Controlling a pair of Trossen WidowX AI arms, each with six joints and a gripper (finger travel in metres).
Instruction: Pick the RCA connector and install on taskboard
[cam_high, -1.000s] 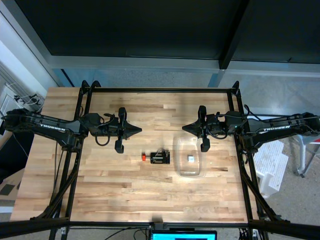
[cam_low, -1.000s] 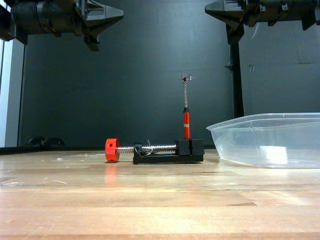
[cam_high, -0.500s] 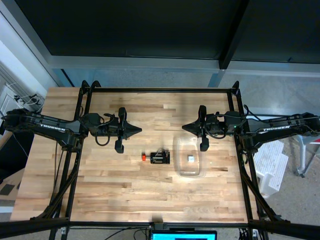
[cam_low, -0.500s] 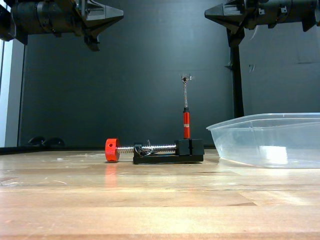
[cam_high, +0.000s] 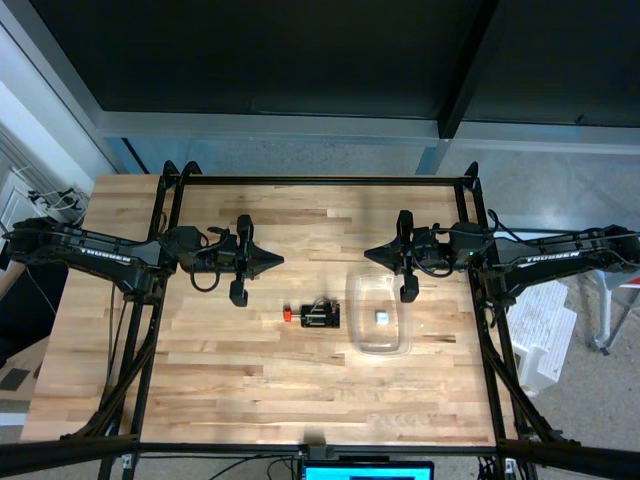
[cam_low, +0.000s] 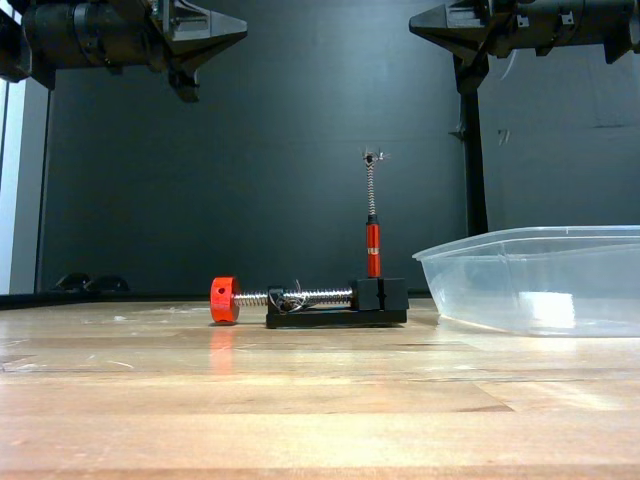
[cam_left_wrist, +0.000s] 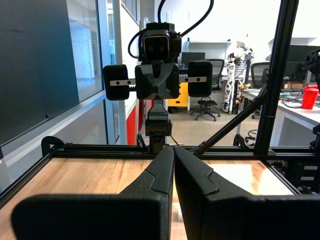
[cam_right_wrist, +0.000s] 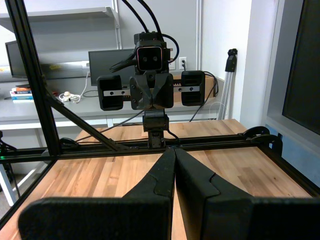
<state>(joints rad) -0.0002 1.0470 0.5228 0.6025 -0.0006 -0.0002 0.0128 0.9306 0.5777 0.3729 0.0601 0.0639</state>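
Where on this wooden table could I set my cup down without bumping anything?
Bare: the near strip of the table, in front of the taskboard and the clear tray holding the RCA connector. Crowded: the middle, where the left gripper and right gripper, both shut, hang high overhead.

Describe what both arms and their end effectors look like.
Both arms are matte black with white TROSSEN lettering along the forearm. The left arm enters from the left, the right arm from the right. The left end effector and right end effector hang over the table, each with two black wedge-shaped fingers tapering to a point. Black cables loop at each wrist.
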